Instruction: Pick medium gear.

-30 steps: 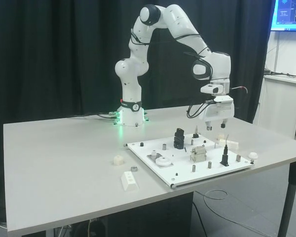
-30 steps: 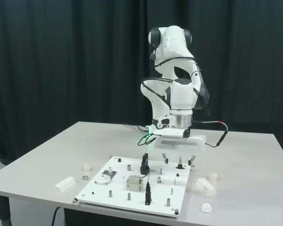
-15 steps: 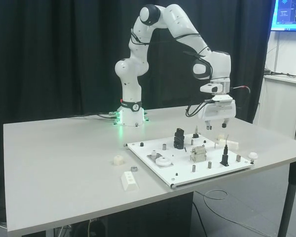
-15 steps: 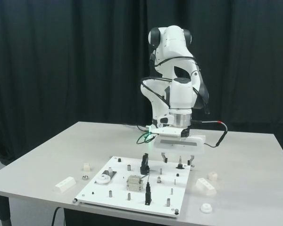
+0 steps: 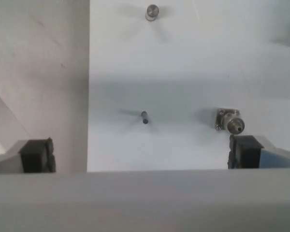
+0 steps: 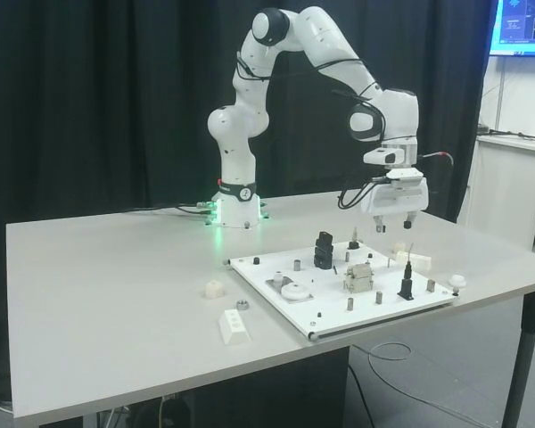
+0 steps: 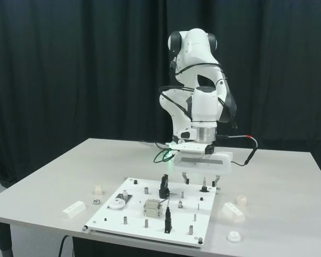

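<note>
The gripper (image 7: 201,182) is hanging above the far right part of the white board (image 7: 134,217), with its two fingers (image 5: 36,155) standing wide apart and holding nothing; between them the wrist view is showing only board, a thin pin (image 5: 145,117) and a metal connector (image 5: 230,123). What I am taking for the medium gear (image 7: 241,200), a small pale round piece, is lying on the grey table (image 7: 289,187) just off the board's right edge, beside a white block (image 7: 232,211). In the second room view it is sitting at about 4 o'clock from the fingers, near but not under them. Being round, it is offering no preferred grip axis, so the coming move is probably hinging on shifting sideways toward 4 o'clock before descending.
</note>
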Robot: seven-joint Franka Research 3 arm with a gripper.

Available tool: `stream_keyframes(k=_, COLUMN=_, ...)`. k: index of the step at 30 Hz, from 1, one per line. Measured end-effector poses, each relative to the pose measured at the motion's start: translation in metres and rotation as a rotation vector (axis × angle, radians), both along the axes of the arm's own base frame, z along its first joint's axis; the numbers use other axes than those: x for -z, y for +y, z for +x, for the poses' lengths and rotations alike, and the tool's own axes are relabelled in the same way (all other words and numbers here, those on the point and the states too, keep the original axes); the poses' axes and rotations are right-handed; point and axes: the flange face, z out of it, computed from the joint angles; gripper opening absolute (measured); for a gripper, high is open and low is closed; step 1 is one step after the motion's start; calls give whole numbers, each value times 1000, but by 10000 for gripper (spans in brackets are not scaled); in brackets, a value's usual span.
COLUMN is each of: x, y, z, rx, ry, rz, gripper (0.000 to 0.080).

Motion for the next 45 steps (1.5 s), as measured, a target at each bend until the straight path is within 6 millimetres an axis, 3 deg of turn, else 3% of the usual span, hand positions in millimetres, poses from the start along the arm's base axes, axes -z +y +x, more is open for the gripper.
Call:
stream_keyframes(k=29, x=-4, y=-3, z=4, rx=-4, ry=-7, rz=1, gripper=800)
stream_keyframes(k=38, x=-6, y=5, z=4, rx=-11, ry=-9, rz=7, gripper=800)
stream_keyframes(k=45, x=-13, y=21, z=8, rx=136, ry=-30, rz=52, gripper=800)
